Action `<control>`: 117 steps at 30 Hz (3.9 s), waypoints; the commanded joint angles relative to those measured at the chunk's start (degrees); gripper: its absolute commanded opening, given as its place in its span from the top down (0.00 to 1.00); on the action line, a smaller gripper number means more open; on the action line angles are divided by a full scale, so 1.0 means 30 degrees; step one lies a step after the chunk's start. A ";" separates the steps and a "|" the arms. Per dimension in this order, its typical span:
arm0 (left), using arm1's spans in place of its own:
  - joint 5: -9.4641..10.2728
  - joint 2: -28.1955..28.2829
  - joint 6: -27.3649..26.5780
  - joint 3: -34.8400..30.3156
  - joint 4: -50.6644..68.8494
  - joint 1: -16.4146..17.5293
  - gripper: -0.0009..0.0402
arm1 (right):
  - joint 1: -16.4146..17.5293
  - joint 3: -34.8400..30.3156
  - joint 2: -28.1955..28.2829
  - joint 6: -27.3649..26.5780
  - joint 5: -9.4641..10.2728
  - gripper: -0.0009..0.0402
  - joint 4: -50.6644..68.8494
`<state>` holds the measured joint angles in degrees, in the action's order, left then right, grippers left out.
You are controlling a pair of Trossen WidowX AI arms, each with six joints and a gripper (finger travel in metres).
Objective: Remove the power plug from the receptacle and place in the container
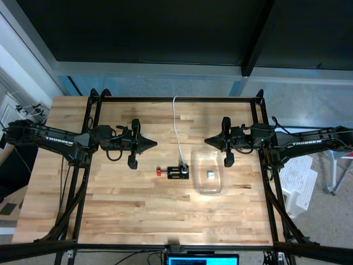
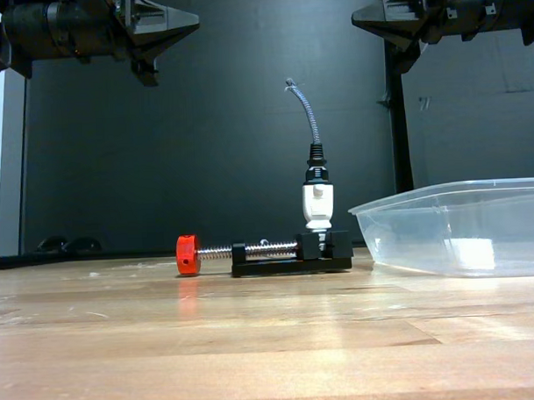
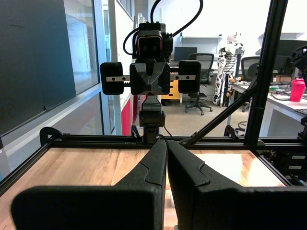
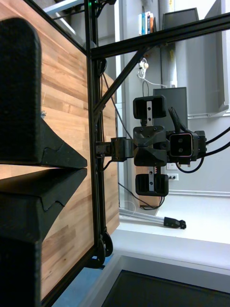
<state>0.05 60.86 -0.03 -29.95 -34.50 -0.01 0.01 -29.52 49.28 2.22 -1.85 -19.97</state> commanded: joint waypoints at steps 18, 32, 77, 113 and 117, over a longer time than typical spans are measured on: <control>-0.0007 0.0000 0.0007 0.0000 -0.0007 0.0007 0.98 | 0.0182 -0.1880 0.0663 0.0743 0.0146 0.98 0.4175; -0.0007 0.0000 0.0007 0.0000 -0.0007 0.0007 0.98 | 0.1931 -0.8896 0.6375 0.0488 0.0138 0.98 1.5708; -0.0007 0.0000 0.0007 0.0000 -0.0007 0.0000 0.98 | 0.3271 -1.8863 1.9088 0.2157 -0.1545 0.41 2.4050; -0.0007 0.0000 0.0007 0.0000 -0.0015 0.0000 0.98 | 0.3126 -1.9285 1.9897 0.2025 -0.1617 0.81 2.3766; -0.0007 0.0000 0.0007 0.0000 -0.0007 0.0007 0.98 | 0.3126 -1.9285 1.9897 0.2033 -0.1610 0.91 2.3773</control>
<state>0.03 60.84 -0.01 -29.95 -34.52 -0.01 9.37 -87.39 109.01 8.27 -6.68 51.31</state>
